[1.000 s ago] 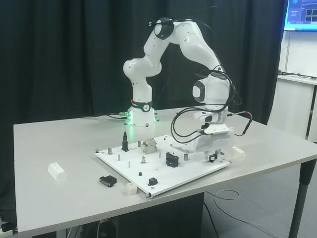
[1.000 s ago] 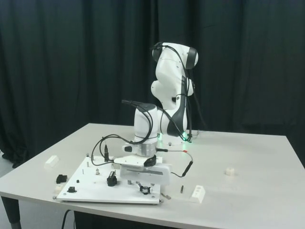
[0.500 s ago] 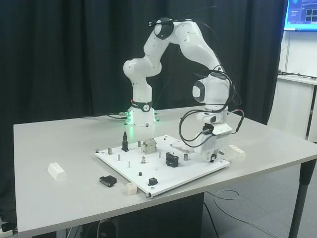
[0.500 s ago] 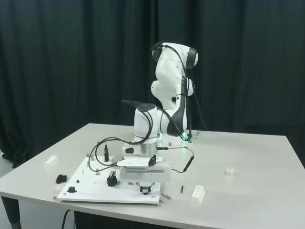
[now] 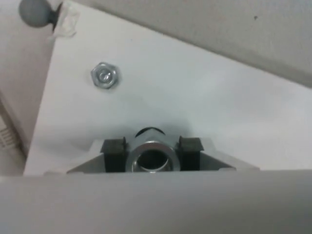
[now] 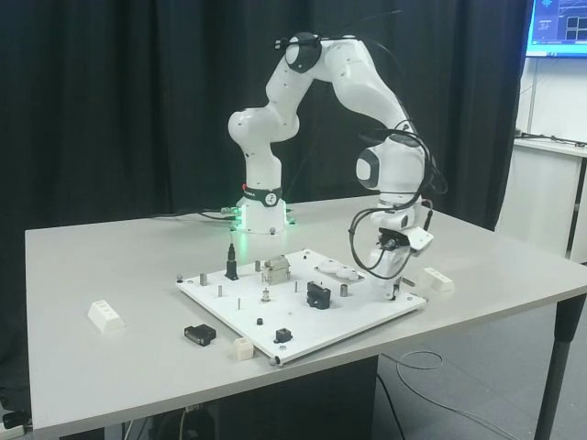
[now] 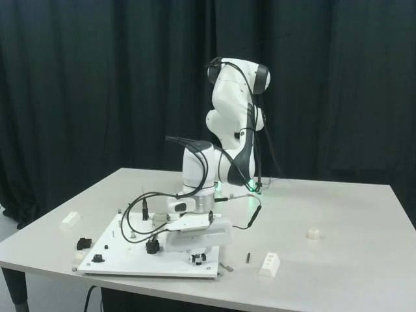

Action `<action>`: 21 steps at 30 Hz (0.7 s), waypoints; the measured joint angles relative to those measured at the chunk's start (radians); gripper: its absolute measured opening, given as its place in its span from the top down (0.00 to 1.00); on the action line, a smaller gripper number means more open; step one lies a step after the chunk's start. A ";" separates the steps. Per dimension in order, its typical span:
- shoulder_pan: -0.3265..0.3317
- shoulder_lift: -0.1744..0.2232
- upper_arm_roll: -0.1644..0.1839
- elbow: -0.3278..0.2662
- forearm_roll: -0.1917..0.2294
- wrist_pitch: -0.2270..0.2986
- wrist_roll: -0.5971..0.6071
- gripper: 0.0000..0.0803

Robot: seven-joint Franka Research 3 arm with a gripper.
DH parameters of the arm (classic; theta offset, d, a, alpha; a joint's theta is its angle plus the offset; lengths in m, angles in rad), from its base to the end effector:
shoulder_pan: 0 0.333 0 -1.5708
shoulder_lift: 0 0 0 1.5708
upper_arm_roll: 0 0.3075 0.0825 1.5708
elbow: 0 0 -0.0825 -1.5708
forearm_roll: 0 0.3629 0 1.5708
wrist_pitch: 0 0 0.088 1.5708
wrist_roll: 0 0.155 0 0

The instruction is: Remove bolt 4.

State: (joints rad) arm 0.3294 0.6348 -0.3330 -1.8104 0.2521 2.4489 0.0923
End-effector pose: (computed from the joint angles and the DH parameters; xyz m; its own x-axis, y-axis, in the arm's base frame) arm 0.6391 0.0128 0.1708 0.9742 -0.2194 0.0534 -0.2207 -0.9751 0.0209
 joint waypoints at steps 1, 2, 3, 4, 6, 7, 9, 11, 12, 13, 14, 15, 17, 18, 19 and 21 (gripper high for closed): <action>0.000 0.000 0.000 0.000 0.002 0.000 -0.016 0.72; -0.001 0.000 0.000 0.000 0.004 0.000 -0.030 0.72; -0.001 0.000 0.000 0.000 0.006 0.000 -0.044 0.72; -0.002 0.000 0.000 0.000 0.008 0.000 -0.059 0.72; -0.003 0.000 0.001 0.000 0.013 0.000 -0.091 0.72; -0.003 0.000 0.001 0.000 0.015 0.000 -0.108 0.72; -0.004 -0.002 0.001 0.001 0.017 0.000 -0.142 0.72; -0.005 -0.004 0.001 0.002 0.019 -0.001 -0.171 0.72; -0.006 -0.006 0.001 0.002 0.019 -0.002 -0.184 0.72; -0.006 -0.008 0.001 0.002 0.020 -0.004 -0.198 0.72; -0.006 -0.011 0.001 0.003 0.021 -0.005 -0.210 0.72; -0.007 -0.013 0.001 0.003 0.022 -0.007 -0.222 0.72; -0.007 -0.020 0.001 0.003 0.024 -0.010 -0.240 0.72; -0.007 -0.023 0.001 0.004 0.024 -0.012 -0.246 0.72; -0.007 -0.026 0.001 0.004 0.024 -0.015 -0.250 0.72; -0.007 -0.033 0.001 0.005 0.024 -0.022 -0.257 0.72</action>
State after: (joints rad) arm 0.3223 0.6023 -0.3319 -1.8049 0.2762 2.4270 -0.1649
